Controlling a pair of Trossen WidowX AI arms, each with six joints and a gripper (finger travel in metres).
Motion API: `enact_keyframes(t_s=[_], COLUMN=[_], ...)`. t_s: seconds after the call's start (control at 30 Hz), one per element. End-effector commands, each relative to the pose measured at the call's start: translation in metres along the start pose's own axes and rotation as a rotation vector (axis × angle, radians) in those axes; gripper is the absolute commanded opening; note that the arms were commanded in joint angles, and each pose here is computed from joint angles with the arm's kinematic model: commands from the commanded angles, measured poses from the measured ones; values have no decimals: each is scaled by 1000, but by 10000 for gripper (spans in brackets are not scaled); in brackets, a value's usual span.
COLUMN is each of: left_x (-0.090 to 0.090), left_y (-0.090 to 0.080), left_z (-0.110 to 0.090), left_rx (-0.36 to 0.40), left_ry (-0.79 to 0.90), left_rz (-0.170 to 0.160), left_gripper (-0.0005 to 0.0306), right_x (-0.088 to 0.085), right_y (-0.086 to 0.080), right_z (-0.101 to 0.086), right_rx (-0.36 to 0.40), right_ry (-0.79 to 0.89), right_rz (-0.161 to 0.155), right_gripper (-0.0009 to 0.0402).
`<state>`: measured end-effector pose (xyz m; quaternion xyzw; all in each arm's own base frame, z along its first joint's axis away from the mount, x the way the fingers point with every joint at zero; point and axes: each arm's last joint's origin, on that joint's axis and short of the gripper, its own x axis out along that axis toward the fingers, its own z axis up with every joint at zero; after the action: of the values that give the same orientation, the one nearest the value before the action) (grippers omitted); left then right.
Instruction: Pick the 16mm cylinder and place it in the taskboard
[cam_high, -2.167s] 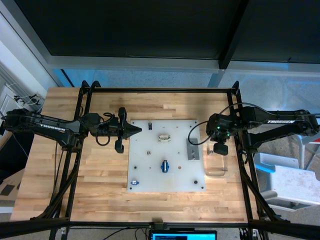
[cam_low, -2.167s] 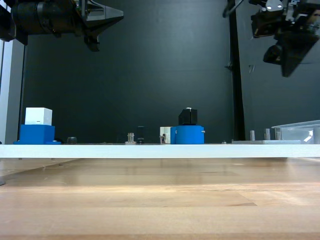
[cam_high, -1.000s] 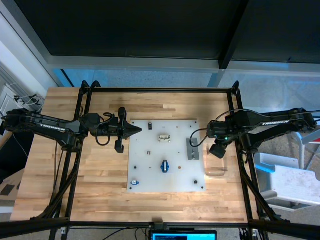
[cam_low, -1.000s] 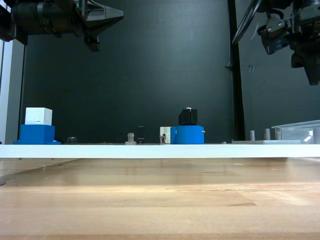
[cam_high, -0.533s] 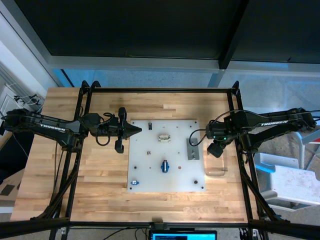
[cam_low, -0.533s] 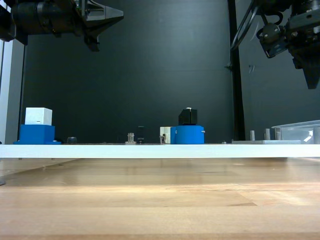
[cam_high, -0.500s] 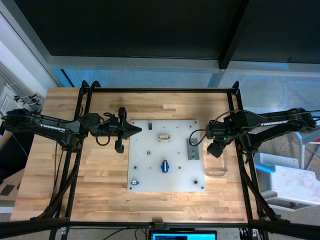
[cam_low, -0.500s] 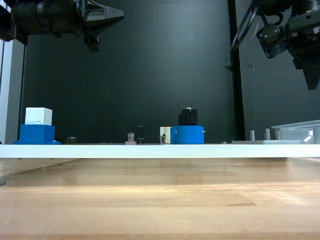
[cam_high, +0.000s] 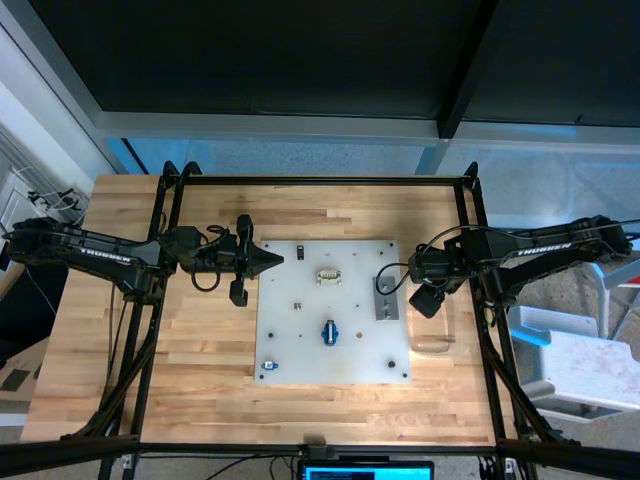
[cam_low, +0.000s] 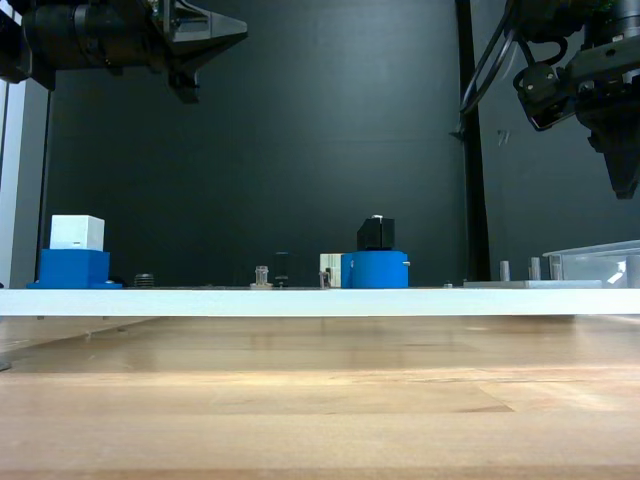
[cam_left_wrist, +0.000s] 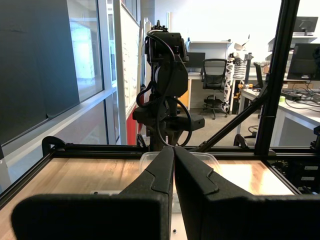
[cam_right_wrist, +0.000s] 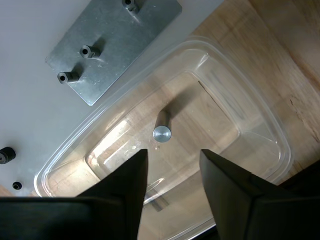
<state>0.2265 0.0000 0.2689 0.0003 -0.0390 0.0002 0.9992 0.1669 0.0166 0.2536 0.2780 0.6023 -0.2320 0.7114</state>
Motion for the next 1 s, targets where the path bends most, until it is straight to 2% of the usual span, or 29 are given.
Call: enact_keyframes(t_s=[0.03, 0.37, 1.0], left_x=[0, 0, 0], left_y=[0, 0, 0], left_z=[0, 0, 0], left_rx=[0, 0, 0], left_ry=[0, 0, 0], left_rz=[0, 0, 0], left_gripper=[0, 0, 0], right_x=[2, 14, 37], right_y=[2, 3, 2], right_z=[1, 0, -7], right_rx=[-3, 7, 34], right_ry=[8, 10, 11], right_rz=[-7, -9, -1], right_gripper=[179, 222, 224])
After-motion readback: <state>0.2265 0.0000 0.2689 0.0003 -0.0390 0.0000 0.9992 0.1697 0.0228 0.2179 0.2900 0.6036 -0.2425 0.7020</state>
